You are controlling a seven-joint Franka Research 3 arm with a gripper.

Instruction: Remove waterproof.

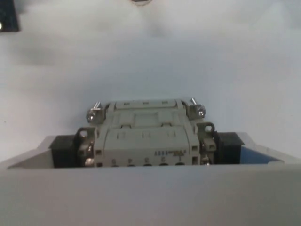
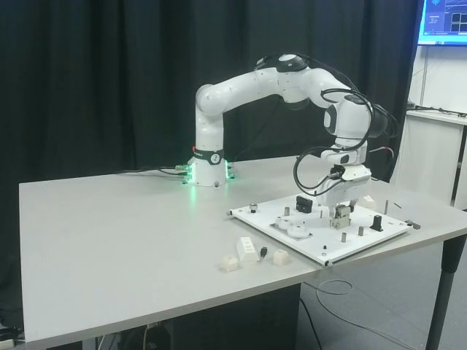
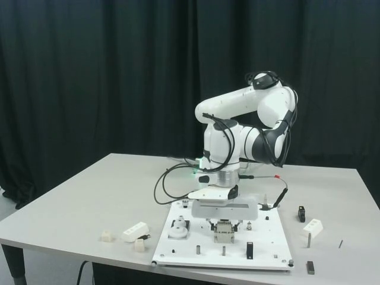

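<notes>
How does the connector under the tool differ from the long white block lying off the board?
The connector sits on the white board beneath the tool; the long white block lies on the grey table. The connector is grey with screws; the block looks plain. Both are small and boxy.

White arm (image 2: 277,84), grey table (image 2: 109,226), white board (image 3: 267,252), black curtain (image 3: 119,71), green base light (image 2: 191,175)

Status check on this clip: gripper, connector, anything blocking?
Gripper shut on the grey rectangular waterproof connector, black fingers clamping its sides. Connector just above the white board. Nothing in the way.
</notes>
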